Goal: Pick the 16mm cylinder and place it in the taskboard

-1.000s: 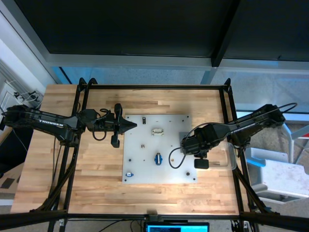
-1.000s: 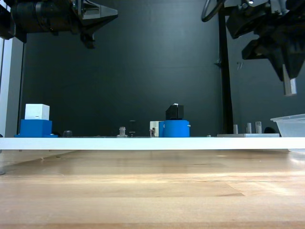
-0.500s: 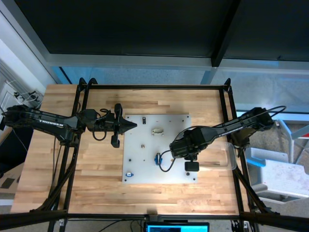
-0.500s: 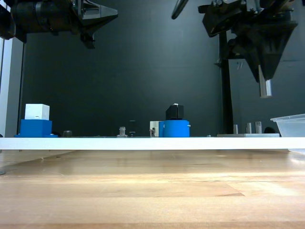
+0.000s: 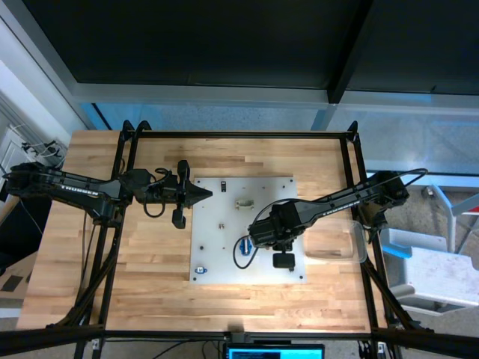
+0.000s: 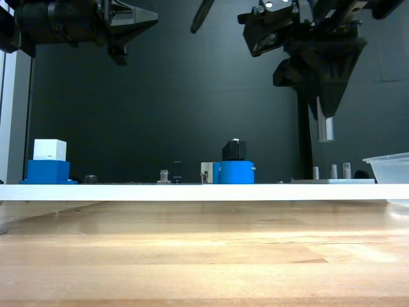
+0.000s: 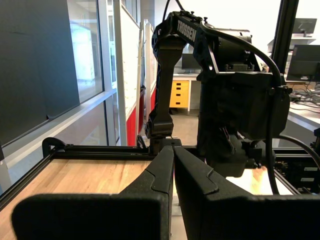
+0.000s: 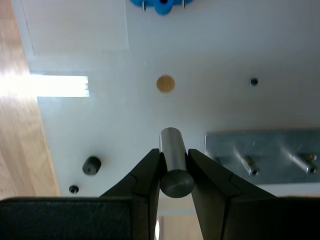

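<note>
Clear tray (image 6: 387,167) stands just off the taskboard (image 5: 217,254) right edge; contents not discernible. Right gripper (image 8: 174,159) clamps the 16mm cylinder (image 6: 326,128) above the board, long axis vertical, free end pointing down. Left gripper (image 7: 173,156) has its fingers pressed together, high over the board's left edge.

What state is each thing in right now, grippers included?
16mm cylinder: clamped, hanging upright above the taskboard, not seated.
right gripper: shut on the cylinder, over the board.
left gripper: shut, empty, raised at the board's left edge.
taskboard: lying flat on the table.
round hole: empty.
three pegs: upright in the grey plate.
</note>
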`<action>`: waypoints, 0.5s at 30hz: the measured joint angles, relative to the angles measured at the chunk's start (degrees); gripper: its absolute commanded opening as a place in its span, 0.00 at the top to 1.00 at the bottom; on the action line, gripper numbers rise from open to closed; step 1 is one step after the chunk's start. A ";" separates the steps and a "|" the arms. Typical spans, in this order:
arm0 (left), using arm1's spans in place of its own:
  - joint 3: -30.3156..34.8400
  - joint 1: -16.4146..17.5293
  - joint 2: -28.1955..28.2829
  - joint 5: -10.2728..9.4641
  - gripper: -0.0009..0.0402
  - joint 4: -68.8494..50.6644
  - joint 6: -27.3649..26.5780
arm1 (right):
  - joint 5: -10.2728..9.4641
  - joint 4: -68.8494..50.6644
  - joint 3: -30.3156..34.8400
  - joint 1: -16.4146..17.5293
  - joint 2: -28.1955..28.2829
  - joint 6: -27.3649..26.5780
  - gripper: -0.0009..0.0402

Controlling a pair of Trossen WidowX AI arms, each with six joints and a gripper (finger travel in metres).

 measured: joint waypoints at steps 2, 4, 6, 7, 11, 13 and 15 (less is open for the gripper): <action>0.00 0.00 0.00 0.00 0.98 0.00 0.00 | -0.09 0.57 0.02 -0.13 0.37 0.00 0.91; 0.00 0.00 0.00 0.00 0.98 0.02 0.00 | -0.26 1.25 0.00 -0.26 0.50 0.00 0.91; 0.00 0.00 0.00 0.00 0.98 0.02 0.00 | -0.33 1.84 0.00 -0.37 0.50 0.00 0.91; -0.02 0.00 0.00 0.00 0.98 0.00 0.00 | -0.44 1.88 0.00 -0.44 0.50 0.00 0.91; -0.02 0.00 0.00 0.00 0.98 0.00 0.00 | -0.52 2.10 0.00 -0.79 0.94 0.00 0.91; 0.00 0.00 0.00 0.00 0.98 0.00 0.00 | -0.61 1.97 0.33 -1.03 1.84 -0.02 0.91; 0.00 0.00 0.00 -0.02 0.98 0.02 0.00 | -1.57 2.34 0.61 -1.22 2.75 -0.31 0.91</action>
